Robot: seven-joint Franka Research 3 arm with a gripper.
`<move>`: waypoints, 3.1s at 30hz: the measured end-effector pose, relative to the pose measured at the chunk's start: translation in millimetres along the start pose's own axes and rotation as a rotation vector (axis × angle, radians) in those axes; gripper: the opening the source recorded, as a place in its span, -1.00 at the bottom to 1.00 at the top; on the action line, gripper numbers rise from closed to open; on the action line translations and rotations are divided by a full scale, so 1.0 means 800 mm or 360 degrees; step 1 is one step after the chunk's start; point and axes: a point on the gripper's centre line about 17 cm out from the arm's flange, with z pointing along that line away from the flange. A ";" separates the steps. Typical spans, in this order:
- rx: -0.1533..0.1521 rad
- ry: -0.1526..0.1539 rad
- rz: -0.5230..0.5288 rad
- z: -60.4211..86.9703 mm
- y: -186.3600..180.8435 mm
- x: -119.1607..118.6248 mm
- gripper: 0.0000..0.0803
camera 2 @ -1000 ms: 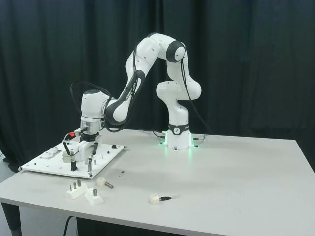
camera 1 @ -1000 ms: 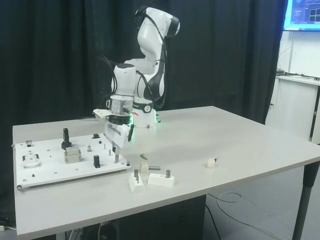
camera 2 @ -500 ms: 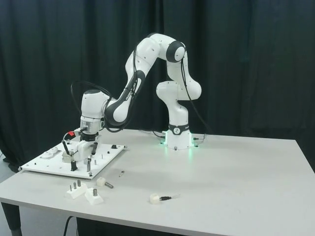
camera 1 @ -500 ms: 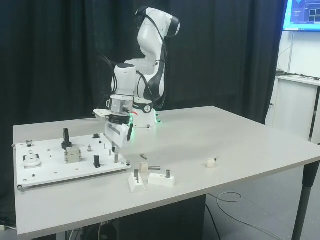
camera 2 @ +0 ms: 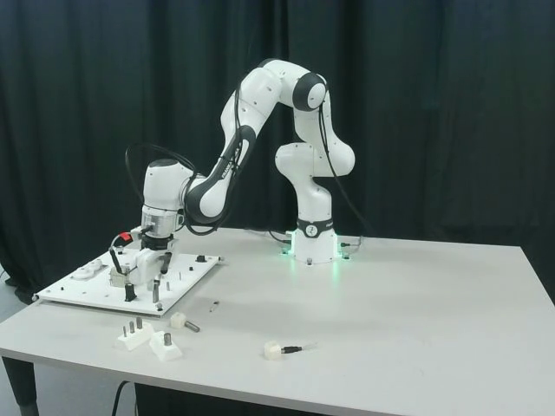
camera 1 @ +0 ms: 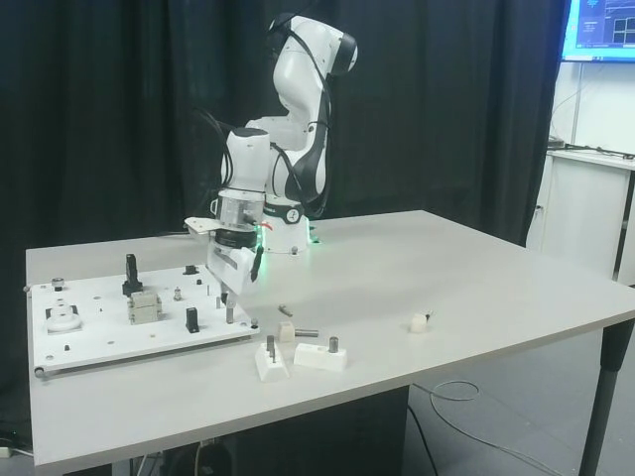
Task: Insert square peg 4.
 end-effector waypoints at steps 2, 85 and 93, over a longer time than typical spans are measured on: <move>0.0005 0.0004 -0.0001 0.000 -0.001 0.000 -0.62; 0.0019 0.0011 -0.0009 0.001 -0.004 -0.001 -0.62; 0.0016 0.0006 -0.0004 0.001 0.000 -0.002 -0.62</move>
